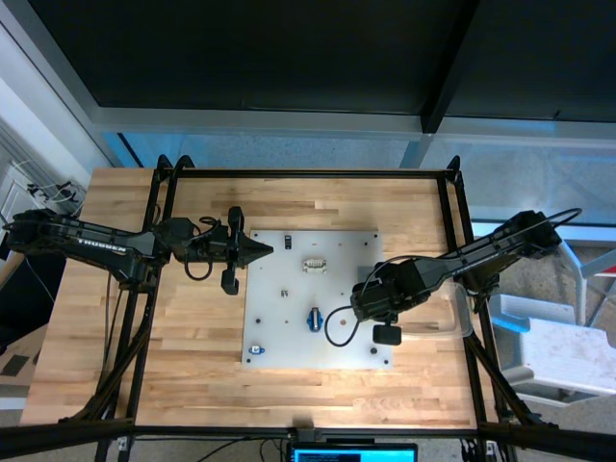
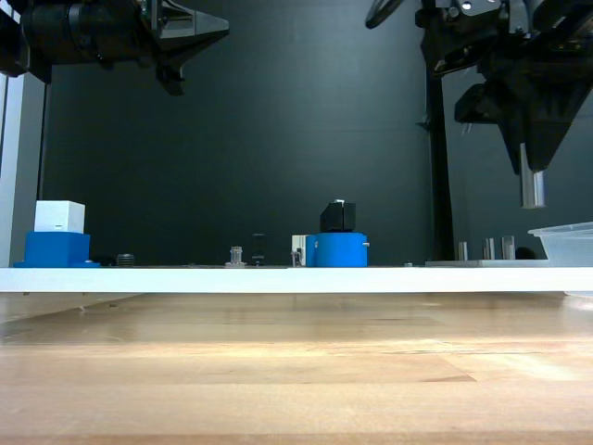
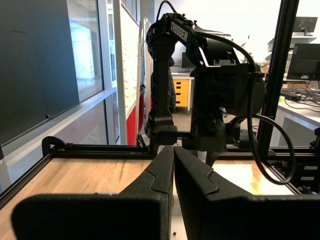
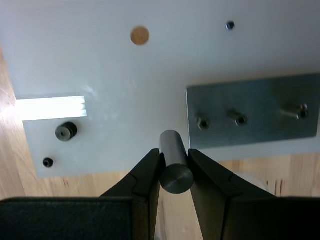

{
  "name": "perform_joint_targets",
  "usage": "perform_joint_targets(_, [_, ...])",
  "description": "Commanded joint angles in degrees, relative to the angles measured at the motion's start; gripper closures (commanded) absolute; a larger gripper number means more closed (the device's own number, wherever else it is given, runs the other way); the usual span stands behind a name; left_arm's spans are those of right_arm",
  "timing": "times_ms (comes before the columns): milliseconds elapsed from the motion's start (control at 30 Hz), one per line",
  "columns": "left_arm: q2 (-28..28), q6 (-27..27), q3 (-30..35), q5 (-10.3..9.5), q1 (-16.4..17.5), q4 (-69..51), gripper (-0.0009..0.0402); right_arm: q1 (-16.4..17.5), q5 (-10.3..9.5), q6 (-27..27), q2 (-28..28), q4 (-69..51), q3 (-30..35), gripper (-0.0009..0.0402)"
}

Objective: Pick the 16mm cylinder and place it in the taskboard

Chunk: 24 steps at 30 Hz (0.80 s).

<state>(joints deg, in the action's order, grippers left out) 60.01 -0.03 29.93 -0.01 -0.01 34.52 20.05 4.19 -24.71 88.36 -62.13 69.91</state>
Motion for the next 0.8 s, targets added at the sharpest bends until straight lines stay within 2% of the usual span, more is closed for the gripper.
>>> perform_joint_targets(33, [0.0,0.0,0.0,0.00,0.0,0.0,0.0393,-0.2,-0.96,0.2,1.5,0.3,1.2,0.0366])
perform_joint_targets(433, [0.0,0.0,0.0,0.00,0.0,0.0,0.0393,-0.6,-1.42,1.5,5.9,1.8,4.6,0.0366])
perform_joint_targets(667, [0.0,0.0,0.0,0.00,0.0,0.0,0.0393,-1.0,-1.42,1.1,6.0,3.2,5.0,0.0366])
perform_joint_targets(800, [0.0,0.0,0.0,0.00,0.0,0.0,0.0393,-1.4,-2.78,1.3,8.2,3.0,6.3,0.0366])
